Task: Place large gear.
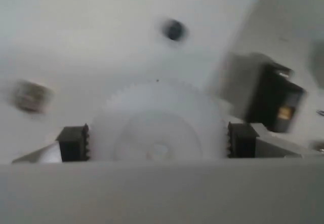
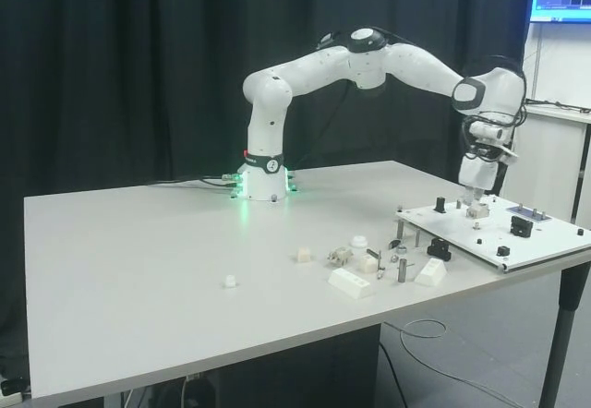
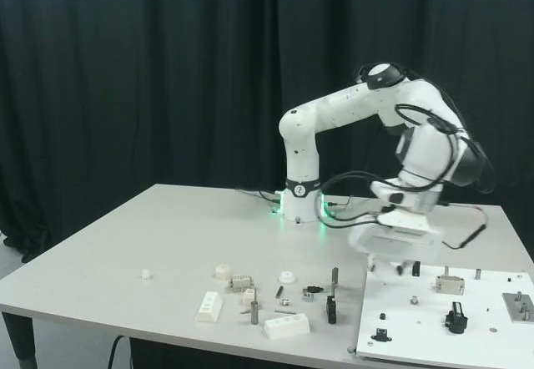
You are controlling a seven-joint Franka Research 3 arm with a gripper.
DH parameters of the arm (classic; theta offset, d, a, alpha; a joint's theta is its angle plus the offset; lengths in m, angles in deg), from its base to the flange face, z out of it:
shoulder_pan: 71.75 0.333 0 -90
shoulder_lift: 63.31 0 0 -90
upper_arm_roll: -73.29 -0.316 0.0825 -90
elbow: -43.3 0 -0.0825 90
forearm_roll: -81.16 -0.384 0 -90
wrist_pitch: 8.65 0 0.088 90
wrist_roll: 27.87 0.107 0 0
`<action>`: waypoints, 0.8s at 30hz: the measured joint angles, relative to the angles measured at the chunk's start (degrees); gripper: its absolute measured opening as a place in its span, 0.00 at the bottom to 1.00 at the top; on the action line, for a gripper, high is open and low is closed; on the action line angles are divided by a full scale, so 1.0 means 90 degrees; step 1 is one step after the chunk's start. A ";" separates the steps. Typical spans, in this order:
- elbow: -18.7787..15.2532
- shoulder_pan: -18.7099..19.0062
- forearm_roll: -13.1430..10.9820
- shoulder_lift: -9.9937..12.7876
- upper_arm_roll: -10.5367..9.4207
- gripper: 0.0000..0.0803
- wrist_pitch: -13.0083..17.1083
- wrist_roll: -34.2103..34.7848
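Wrist view put us right at the fingers [image 1: 74,143]: two black ribbed pads stood wide apart with the large gear [image 1: 159,125] between them, each pad pressed against its toothed rim; so we judged the gripper [image 1: 158,143] closed on the gear, at a wide span set by the gear itself. Beneath the gear we saw the white board [image 1: 101,41], with a dark hole [image 1: 173,29] some way off and a black block [image 1: 276,100] to one side; the gear hung over bare board rather than over any post we could make out.

Both room views placed the gripper [image 2: 474,191] low above the white board [image 2: 545,246] at the table's far end, away from the loose white parts [image 2: 351,283] strewn on the grey table [image 2: 138,260]; whether the gear touched the board we could not tell.

We judged the step to be the carry-in, the gear held and not yet seated; the next move called for lining its centre bore over the proper peg, then lowering straight down before letting go.

Only the wrist view showed the gear and the grip; the room views hid both behind the hand, yet they alone showed the arm's reach and the board's whole layout, including the black block [image 3: 455,317] and the upright pegs.
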 joint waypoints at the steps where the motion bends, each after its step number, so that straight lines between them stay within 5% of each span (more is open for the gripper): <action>1: -0.0100 0.0000 0.0000 0.0000 0.0038 0.74 0.0001 -0.0125; 11: -0.1061 -0.0056 -0.0002 0.0000 0.0375 0.74 0.0242 -0.1317; 24: -0.1961 -0.0524 -0.0016 0.0013 0.0648 0.74 0.1123 -0.2821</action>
